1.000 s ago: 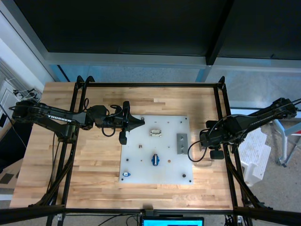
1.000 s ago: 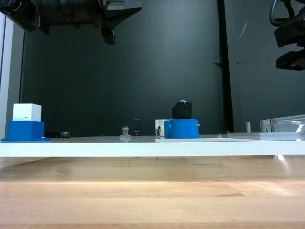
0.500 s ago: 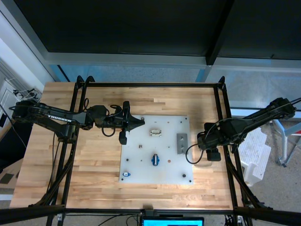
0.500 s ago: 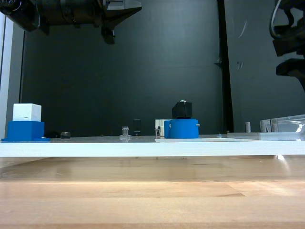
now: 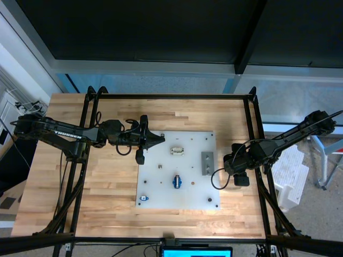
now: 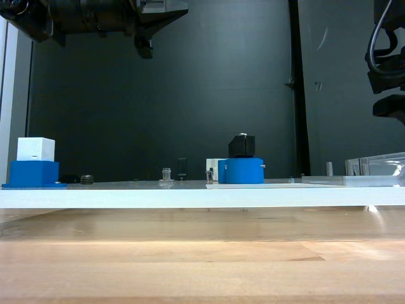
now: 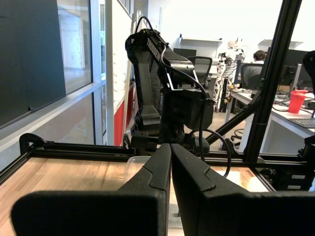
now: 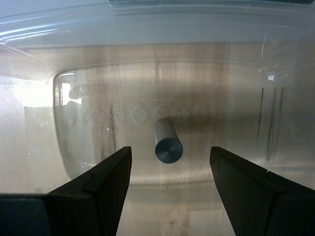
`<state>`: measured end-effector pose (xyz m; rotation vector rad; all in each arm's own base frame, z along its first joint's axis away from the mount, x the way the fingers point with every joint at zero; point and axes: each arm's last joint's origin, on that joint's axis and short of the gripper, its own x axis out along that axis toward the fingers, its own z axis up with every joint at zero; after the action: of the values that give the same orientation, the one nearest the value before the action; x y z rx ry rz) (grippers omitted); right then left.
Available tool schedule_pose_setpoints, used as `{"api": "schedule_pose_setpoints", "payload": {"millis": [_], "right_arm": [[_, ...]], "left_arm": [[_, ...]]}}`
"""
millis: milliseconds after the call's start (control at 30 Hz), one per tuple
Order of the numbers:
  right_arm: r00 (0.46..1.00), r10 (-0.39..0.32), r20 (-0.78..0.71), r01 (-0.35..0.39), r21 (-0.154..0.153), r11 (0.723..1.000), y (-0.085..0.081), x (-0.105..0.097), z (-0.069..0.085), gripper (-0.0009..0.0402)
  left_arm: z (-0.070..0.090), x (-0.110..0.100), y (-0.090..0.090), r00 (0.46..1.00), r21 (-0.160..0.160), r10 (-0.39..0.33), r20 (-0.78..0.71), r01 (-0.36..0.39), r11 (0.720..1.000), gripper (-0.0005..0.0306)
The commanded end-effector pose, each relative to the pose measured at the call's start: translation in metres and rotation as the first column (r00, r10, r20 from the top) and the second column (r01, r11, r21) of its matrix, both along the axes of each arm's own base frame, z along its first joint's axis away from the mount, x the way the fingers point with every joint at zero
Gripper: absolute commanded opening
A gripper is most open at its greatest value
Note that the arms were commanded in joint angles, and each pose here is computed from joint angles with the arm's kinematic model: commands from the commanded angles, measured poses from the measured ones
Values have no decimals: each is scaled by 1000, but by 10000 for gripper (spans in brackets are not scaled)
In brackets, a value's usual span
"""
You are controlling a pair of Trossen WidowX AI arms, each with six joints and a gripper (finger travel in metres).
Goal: Pick the 16mm cylinder and install on the taskboard
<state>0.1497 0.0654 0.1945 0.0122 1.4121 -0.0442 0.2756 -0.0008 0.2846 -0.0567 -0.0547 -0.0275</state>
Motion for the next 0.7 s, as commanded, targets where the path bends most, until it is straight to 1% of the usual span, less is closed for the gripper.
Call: {"api": "schedule_pose_setpoints", "payload": {"millis": [33, 233, 533, 700], "right_arm": [[1000, -6, -5, 6, -4, 1000, 0, 1, -4, 221], [1000, -5, 17, 5, 10, 1000, 1, 1, -16, 205], [1000, -4, 18, 4, 10, 1000, 1, 1, -17, 161], [1000, -4, 18, 4, 10, 1000, 1, 1, -17, 119]], "left_arm": [[0, 0, 0, 1000, 0, 0, 0, 0, 1000, 0], [0, 0, 0, 1000, 0, 0, 0, 0, 1000, 0], [0, 0, 0, 1000, 0, 0, 0, 0, 1000, 0], [0, 0, 0, 1000, 0, 0, 0, 0, 1000, 0]]}}
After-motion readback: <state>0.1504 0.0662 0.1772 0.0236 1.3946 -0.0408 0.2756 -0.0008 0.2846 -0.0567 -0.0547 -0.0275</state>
